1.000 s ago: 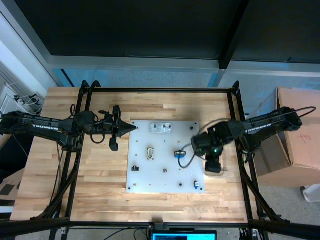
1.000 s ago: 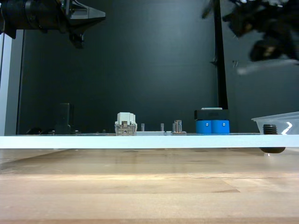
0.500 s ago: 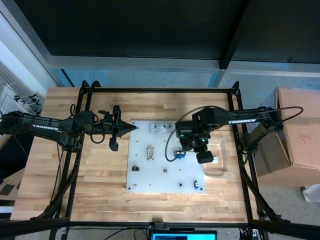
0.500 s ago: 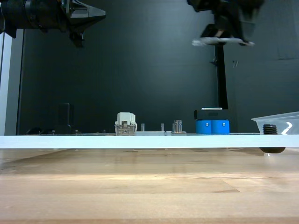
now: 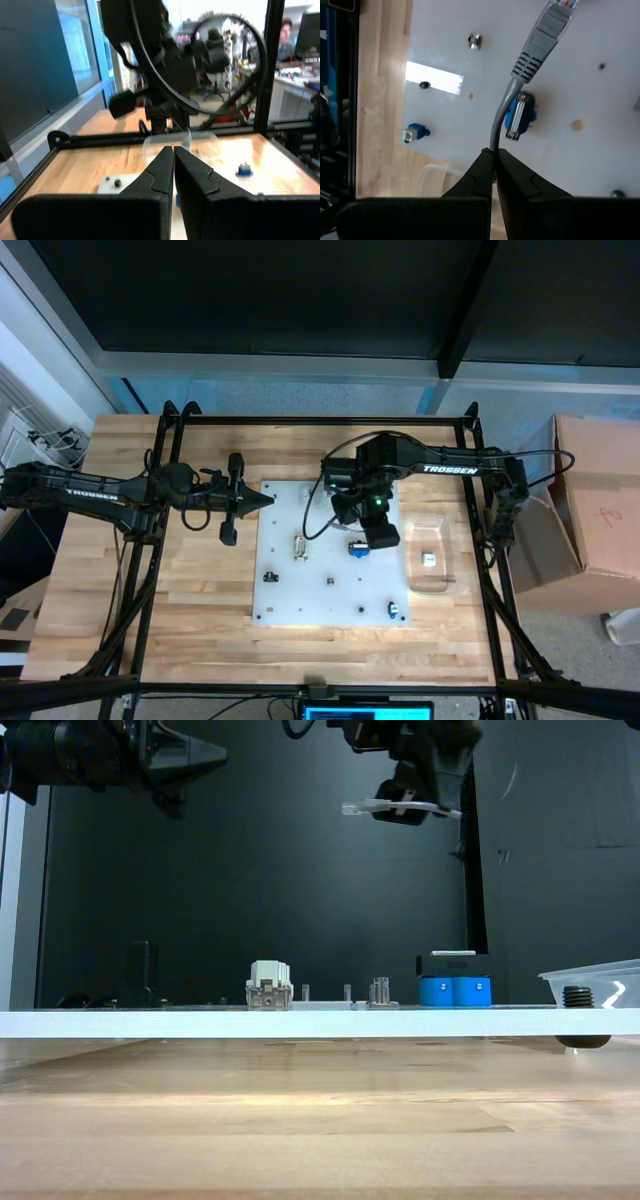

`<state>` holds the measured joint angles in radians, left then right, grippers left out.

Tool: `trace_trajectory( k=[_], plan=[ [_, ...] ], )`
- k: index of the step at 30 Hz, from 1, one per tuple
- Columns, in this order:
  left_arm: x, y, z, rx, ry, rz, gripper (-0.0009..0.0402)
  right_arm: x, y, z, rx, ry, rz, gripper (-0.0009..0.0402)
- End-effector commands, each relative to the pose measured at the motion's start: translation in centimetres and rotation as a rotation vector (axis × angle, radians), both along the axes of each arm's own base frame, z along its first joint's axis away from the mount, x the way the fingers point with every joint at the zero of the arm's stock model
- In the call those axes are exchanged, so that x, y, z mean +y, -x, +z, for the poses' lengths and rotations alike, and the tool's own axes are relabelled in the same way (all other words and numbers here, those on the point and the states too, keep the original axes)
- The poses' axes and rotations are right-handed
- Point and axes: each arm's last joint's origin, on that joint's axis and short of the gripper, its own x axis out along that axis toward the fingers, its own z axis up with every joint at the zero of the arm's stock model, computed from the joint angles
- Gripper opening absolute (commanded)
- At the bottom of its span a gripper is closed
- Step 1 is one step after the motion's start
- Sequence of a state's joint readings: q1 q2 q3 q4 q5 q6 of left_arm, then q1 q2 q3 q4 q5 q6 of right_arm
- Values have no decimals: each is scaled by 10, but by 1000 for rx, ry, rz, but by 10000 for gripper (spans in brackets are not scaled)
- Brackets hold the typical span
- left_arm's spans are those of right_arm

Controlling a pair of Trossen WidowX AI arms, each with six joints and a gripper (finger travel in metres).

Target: Pick the RJ45 connector and install on the taskboard

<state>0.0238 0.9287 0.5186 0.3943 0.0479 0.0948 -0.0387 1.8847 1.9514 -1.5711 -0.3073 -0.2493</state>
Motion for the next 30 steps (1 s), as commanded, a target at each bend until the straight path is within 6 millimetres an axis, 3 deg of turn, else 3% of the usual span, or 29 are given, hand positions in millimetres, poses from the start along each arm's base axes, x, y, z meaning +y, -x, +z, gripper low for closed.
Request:
trace_trajectory(
  k=[1, 6, 19, 30],
  plan=[
    [0, -4, -4, 16, -1, -1, 11, -1, -7, 3, -20, 1, -1, 0],
    [0, -14, -10, 61, 2, -7, 52, -5, -14, 6, -42, 2, -4, 0],
    [-1, -53, -2, 134, 65, -86, 192, -6, -14, 7, -54, 4, 4, 0],
    [-2, -91, -2, 207, 77, -140, 217, -6, -14, 8, -71, 5, 5, 0]
  ],
)
